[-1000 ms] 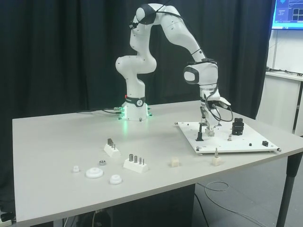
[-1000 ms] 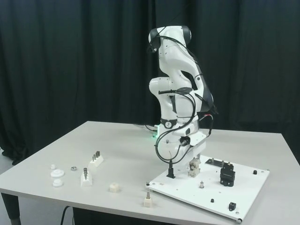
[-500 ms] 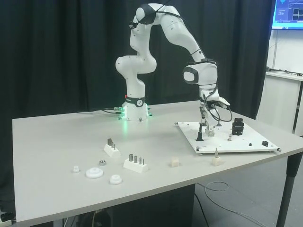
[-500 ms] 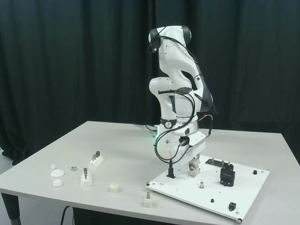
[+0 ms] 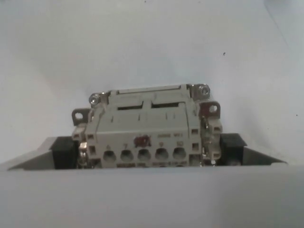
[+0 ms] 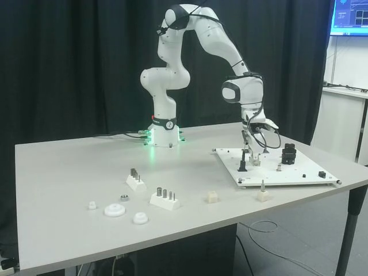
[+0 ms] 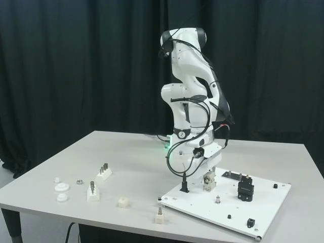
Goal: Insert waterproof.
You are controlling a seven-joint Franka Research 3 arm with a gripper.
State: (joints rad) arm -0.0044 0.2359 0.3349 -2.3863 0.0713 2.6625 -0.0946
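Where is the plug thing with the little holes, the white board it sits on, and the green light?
connector (image 5: 145,135), wrist view, middle of its front face above the row of holes.
white board (image 6: 299,175), first room view, bare part near its front edge.
green light (image 6: 148,137), first room view, glow at the arm's base.

Grey table (image 6: 69,167) carries the arm's base (image 6: 163,137) at its rear (green glow at the foot). White board (image 6: 287,173) lies flat near the right-hand edge in the first room view. Just off the board's front edge: small white block with upright pin (image 6: 263,194); a plain white cube (image 6: 212,198) near it. Further left: two white pin holders (image 6: 165,199) (image 6: 136,181), a white gear (image 6: 115,210), a white ring (image 6: 140,218), a small metal nut (image 6: 123,198), a small white cap (image 6: 92,205).
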